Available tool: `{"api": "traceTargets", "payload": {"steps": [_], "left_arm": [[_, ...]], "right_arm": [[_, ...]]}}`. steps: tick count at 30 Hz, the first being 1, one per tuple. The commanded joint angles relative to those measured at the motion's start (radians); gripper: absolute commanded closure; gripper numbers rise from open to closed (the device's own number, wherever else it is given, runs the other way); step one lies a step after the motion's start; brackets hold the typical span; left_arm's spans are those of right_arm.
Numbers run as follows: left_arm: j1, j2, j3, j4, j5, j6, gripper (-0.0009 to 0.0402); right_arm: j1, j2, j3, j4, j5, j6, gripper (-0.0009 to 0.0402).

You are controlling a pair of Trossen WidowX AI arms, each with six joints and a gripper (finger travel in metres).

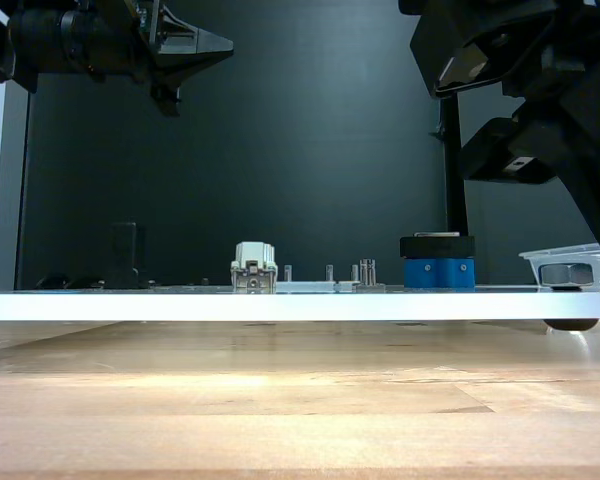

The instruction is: Unfasten the M12 nut and place it in the container

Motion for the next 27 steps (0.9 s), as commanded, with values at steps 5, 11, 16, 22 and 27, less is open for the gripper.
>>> {"api": "traceTargets", "payload": {"steps": [5, 11, 16, 22, 27], "left_arm": [[0.000, 0.000, 0.000, 0.000, 0.000, 0.000, 0.0393], [0.000, 0.000, 0.000, 0.000, 0.000, 0.000, 0.0393], [0.000, 0.000, 0.000, 0.000, 0.000, 0.000, 0.0393], [0.000, 0.000, 0.000, 0.000, 0.000, 0.000, 0.0393], [0.000, 0.000, 0.000, 0.000, 0.000, 0.000, 0.0393]], "right_arm": [[0.000, -0.023, 0.003, -0.082, 0.241, 0.062, 0.0393], [0.000, -0.040, 0.016, -0.089, 0.188, 0.090, 0.0393], [-0.001, -0.037, 0.016, -0.081, 0.044, 0.087, 0.0393], [0.000, -0.014, 0.012, -0.036, -0.003, 0.078, 0.0393], [0.000, 0.003, -0.006, 0.016, -0.008, 0.075, 0.0393]]}}
